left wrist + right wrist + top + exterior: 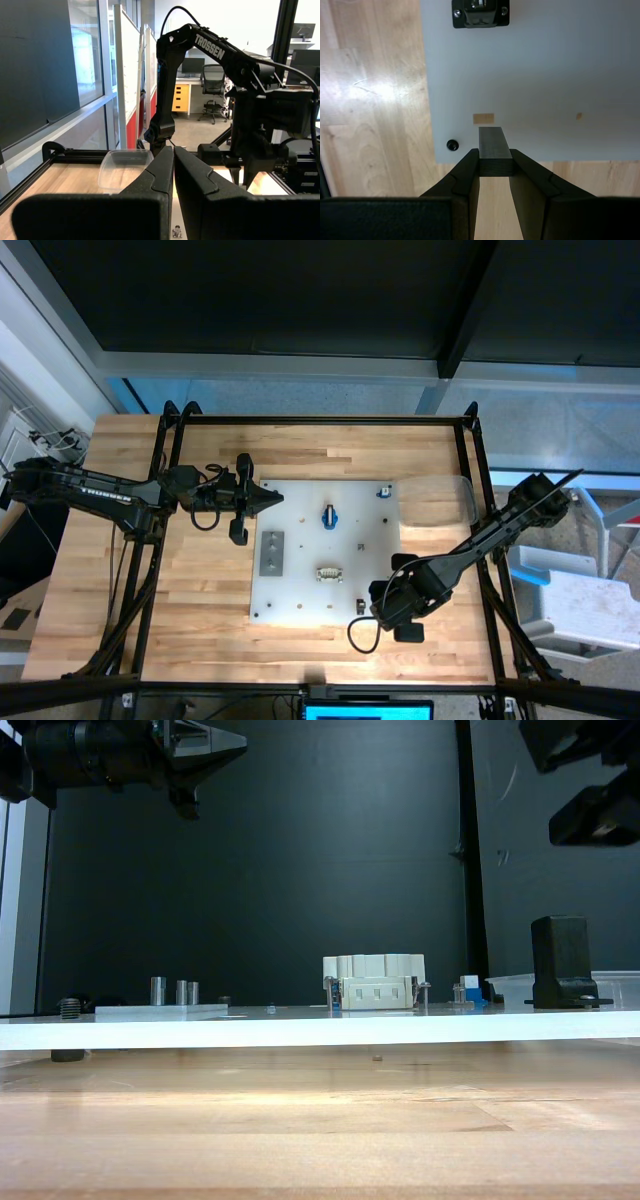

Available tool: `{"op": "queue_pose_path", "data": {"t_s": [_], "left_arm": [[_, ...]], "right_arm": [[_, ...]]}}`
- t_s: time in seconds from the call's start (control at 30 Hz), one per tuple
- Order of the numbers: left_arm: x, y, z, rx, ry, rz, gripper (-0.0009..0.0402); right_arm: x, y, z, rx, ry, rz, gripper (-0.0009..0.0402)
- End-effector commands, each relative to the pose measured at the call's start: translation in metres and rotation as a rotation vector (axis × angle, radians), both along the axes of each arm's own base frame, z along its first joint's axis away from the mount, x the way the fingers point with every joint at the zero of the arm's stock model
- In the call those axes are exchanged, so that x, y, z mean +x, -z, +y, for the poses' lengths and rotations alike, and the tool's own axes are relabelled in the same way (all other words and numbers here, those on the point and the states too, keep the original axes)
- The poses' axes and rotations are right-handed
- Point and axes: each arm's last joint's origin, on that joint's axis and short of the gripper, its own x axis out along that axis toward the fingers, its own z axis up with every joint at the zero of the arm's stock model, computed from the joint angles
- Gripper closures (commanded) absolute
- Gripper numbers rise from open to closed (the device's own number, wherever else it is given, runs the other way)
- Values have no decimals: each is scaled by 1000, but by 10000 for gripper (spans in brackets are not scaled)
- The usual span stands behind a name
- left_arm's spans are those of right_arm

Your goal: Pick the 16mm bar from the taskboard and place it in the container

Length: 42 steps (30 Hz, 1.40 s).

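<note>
16mm bar: dark grey, square-ended. It is judged to be the piece clamped between the fingers of the right gripper, which hangs above the lower-right corner of the taskboard in the high view. Near it, an empty rectangular slot shows wood through the board. Container: upper right of the board, apparently holding nothing. Left gripper: fingers pressed together, empty, over the board's upper-left edge. Status: lift apparently done; carry and release outstanding.
</note>
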Motion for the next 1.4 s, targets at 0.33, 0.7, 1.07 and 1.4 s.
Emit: {"op": "queue_pose_path", "data": {"t_s": [0.33,0.7,1.07,1.4], "left_arm": [[0,0,0,0,0,0,393],[0,0,0,0,0,0,393],[0,0,0,0,0,0,393],[0,0,0,0,0,0,393]], "right_arm": [[-9,-29,-20,18,16,-34,393],[-11,-47,-48,15,11,-62,393],[-14,-65,-99,0,72,-99,393],[-15,-69,-131,-30,108,-86,393]]}}
